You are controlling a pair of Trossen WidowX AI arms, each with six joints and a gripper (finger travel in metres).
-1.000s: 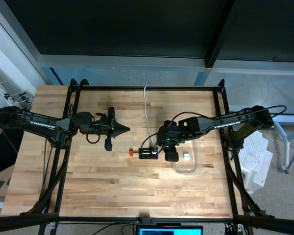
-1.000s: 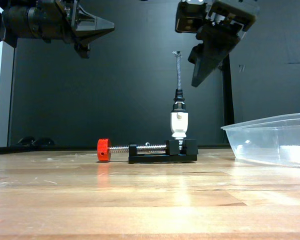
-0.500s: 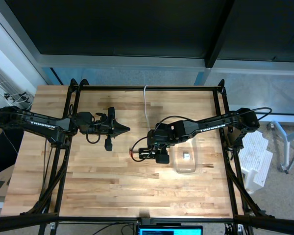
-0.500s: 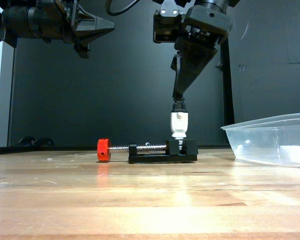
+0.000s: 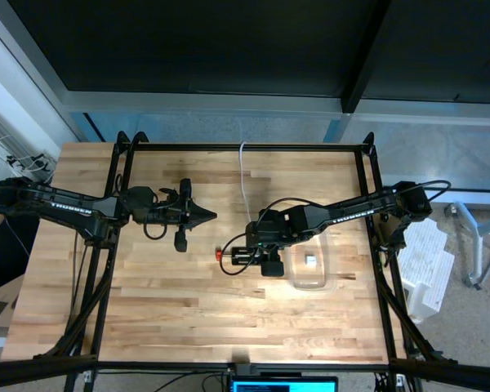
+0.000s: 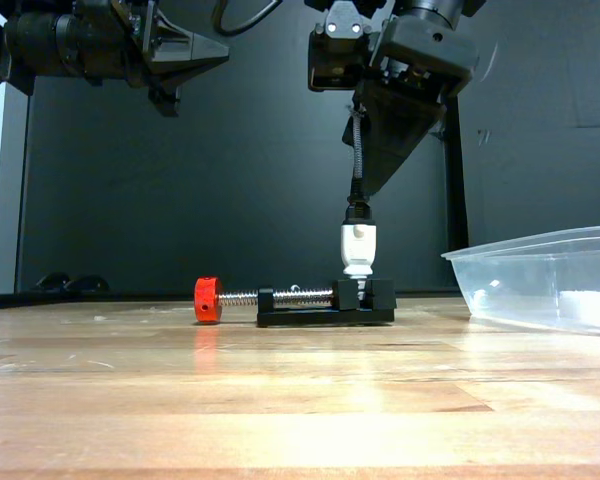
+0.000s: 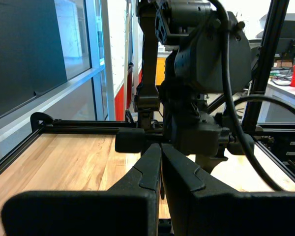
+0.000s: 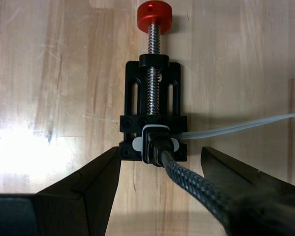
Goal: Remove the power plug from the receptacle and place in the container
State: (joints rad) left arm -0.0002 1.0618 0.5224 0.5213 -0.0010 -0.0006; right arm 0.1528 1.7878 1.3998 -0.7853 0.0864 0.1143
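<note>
The power plug (image 8: 156, 142) is small and black, seated upright in the white-faced receptacle (image 6: 358, 248), its braided cord stub (image 6: 358, 150) rising straight up. The receptacle is clamped in a black mini vise (image 8: 155, 105) with a red knob (image 6: 207, 300). My right gripper (image 6: 366, 193) hangs directly above the plug, open, its fingers (image 8: 96, 184) spread to either side of plug and cord without touching. The clear container (image 6: 540, 280) sits just right of the vise. My left gripper (image 5: 211, 216) is parked high over the table's left half, shut and holding nothing.
A long white cable (image 5: 244, 180) runs from the receptacle toward the table's far edge. A small white cube (image 5: 309, 260) lies inside the container (image 5: 309, 286). Black frame rails border the wooden table (image 5: 147, 310).
My right gripper has moved left from beside the container to directly over the plug and come lower, its fingers now around the cord. The left arm has not moved.
</note>
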